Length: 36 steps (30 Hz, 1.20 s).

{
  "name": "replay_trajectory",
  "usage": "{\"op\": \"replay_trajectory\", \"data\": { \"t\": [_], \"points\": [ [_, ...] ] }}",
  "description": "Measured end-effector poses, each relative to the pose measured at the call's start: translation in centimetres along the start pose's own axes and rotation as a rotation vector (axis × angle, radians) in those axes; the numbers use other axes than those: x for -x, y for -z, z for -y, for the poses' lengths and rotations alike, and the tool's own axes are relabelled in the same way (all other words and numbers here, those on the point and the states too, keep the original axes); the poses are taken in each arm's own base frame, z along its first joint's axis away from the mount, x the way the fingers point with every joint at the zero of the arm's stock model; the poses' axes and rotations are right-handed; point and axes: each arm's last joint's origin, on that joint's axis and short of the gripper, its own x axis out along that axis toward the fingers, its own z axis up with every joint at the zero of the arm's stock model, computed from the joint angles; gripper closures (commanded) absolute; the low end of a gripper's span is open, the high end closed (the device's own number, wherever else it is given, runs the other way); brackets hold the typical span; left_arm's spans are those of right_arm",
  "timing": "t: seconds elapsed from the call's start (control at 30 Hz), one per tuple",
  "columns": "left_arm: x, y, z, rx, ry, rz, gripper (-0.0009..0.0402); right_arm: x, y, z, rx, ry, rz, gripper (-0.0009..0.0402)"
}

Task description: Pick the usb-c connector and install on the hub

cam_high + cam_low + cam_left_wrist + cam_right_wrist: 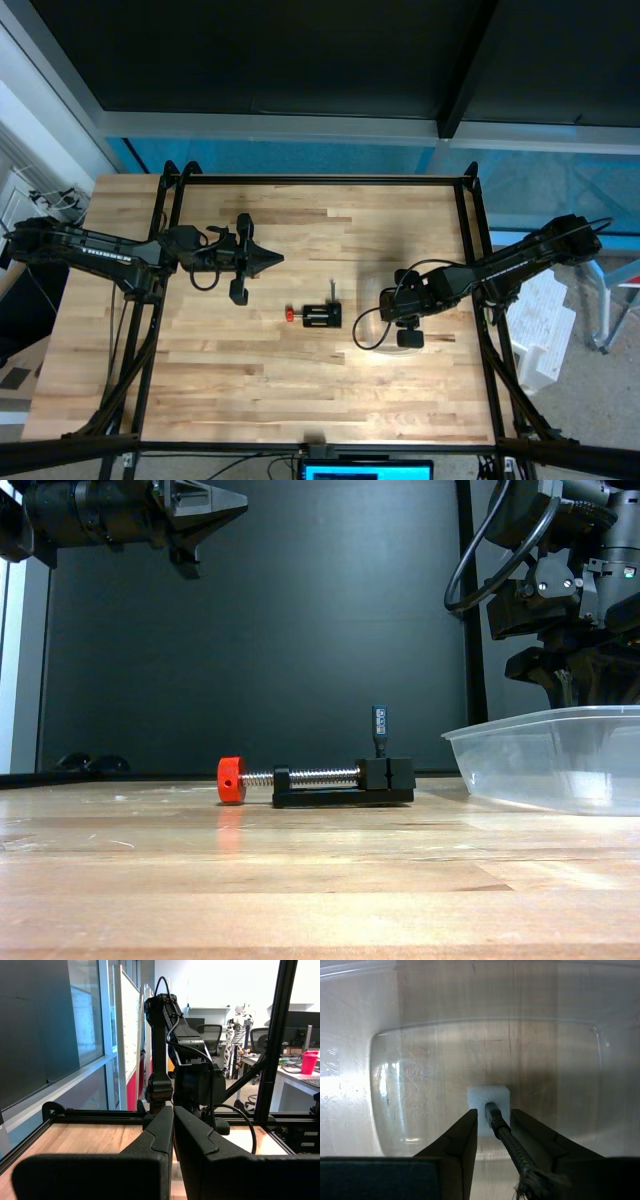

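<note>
1. Hovering over the clear tub [540, 765], my right claw [495, 1115] is released, its fingers either side of the usb-c connector [491, 1109].
2. The connector sits in a white foam block [481, 1096] inside the tub.
3. My left claw [173, 1110] is clenched, empty, high above the counter [250, 380].

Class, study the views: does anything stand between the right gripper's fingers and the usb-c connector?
Nothing visible does. The right gripper, reaching into the clear bin, has open fingers either side of the usb-c connector, which lies free at a white foam block. The left gripper hovers high, left of the vise.
</note>
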Motion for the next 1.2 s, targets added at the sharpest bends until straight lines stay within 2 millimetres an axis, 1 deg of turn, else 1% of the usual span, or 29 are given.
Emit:
{"op": "replay_trajectory", "data": {
  "t": [0.57, 1.2],
  "points": [
    [0.0, 0.0, 0.0, 0.0, 0.0, 0.0, 0.0393, 0.0, 0.01, -0.03, 0.001, -0.001, 0.0, 0.0395],
    [0.0, 0.0, 0.0, 0.0, 0.0, 0.0, 0.0393, 0.24, -0.13, -0.03, 0.0, -0.002, 0.0, 0.0393]
  ]
}}
